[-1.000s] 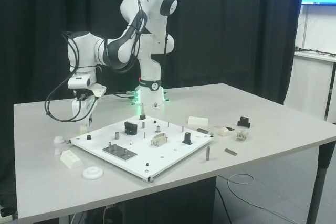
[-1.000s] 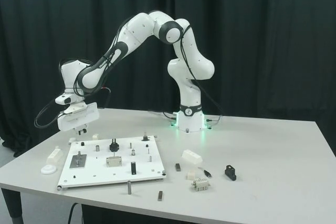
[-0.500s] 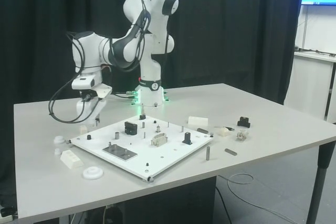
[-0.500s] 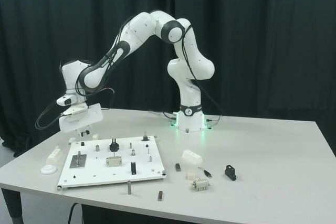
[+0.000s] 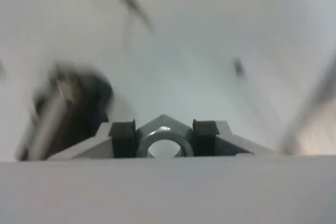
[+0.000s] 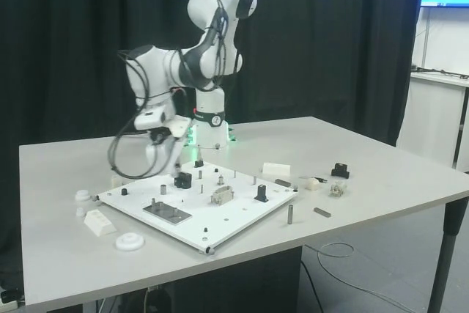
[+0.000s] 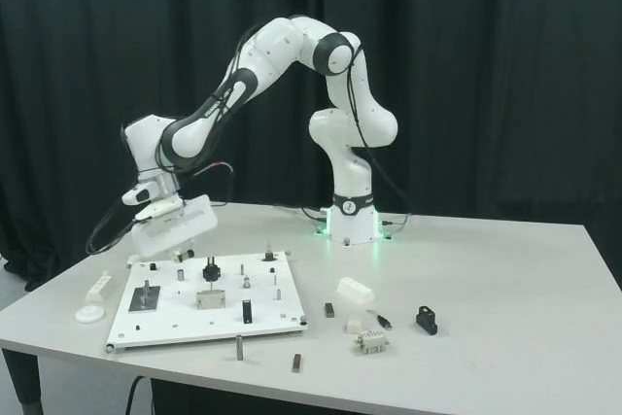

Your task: Place bolt 4.

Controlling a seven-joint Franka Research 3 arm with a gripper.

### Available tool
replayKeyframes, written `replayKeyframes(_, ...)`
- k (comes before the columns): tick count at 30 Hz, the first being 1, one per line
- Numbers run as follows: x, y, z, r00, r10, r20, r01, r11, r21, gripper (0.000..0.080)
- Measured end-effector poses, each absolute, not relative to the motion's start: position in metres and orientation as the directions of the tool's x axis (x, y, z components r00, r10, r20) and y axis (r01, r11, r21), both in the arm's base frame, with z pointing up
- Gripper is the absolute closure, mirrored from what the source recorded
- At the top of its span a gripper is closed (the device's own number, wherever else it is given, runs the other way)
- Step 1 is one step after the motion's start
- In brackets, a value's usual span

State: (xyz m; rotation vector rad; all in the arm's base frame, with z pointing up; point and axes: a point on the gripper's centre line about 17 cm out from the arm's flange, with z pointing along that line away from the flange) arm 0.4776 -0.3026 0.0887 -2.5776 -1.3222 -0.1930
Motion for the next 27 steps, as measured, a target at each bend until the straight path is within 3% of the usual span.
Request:
replayKeyframes(12,0.520,-0.174,0.098,0.584,0.755,0.297,0.811,-0.548,-0.203,0.0573)
replayKeyframes(27,0.557,-0.012,0.104,0.624,0.741,0.246,0.780,-0.577,-0.240,0.0573)
